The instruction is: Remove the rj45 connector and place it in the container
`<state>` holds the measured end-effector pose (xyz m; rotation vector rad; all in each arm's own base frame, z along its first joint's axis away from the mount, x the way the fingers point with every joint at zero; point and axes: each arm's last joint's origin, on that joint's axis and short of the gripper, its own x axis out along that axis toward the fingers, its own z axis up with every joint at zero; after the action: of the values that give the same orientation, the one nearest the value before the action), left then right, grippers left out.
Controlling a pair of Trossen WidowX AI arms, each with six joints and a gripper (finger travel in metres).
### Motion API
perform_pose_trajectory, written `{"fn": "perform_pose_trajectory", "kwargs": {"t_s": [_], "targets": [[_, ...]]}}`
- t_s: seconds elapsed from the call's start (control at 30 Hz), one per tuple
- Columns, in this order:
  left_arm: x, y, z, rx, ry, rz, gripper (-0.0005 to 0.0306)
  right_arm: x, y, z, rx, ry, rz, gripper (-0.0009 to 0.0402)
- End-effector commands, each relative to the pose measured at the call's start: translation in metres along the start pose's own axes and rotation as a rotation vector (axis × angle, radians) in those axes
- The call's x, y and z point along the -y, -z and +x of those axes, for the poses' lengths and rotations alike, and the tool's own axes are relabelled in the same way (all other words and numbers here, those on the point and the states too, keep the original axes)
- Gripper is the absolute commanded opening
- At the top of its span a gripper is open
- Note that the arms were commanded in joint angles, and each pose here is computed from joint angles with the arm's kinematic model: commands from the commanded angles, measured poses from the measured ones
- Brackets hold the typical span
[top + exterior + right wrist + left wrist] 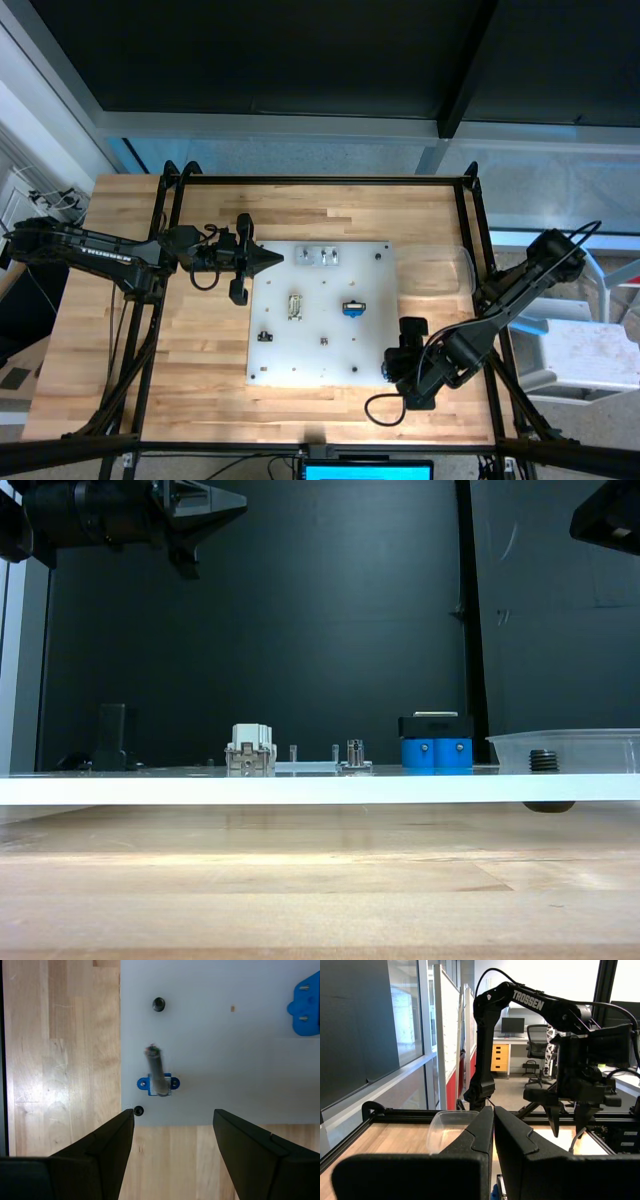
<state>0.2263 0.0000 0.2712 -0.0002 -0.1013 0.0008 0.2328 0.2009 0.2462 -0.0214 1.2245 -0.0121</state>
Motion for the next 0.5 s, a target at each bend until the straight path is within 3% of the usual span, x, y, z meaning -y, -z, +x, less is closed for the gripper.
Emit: {"fn": "perform_pose_trajectory", "kwargs": {"t_s": [0.03, 0.27, 0.37, 0.5], "targets": [[0.0, 0.0, 0.0, 0.0, 0.0, 0.0, 0.0, -0.002, 0.0, 0.004, 0.006, -0.006, 0.001, 0.0236], [0.0, 0.0, 0.0, 0.0, 0.0, 0.0, 0.0, -0.002, 0.004, 0.018, 0.04, -0.005, 0.005, 0.0239], [0.0, 0.0, 0.0, 0.0, 0.0, 0.0, 0.0, 0.0, 0.005, 0.021, 0.057, 0.02, 0.007, 0.0238], [0.0, 0.0, 0.0, 0.0, 0.0, 0.0, 0.0, 0.003, 0.005, 0.024, 0.052, 0.027, 0.014, 0.0235]]}}
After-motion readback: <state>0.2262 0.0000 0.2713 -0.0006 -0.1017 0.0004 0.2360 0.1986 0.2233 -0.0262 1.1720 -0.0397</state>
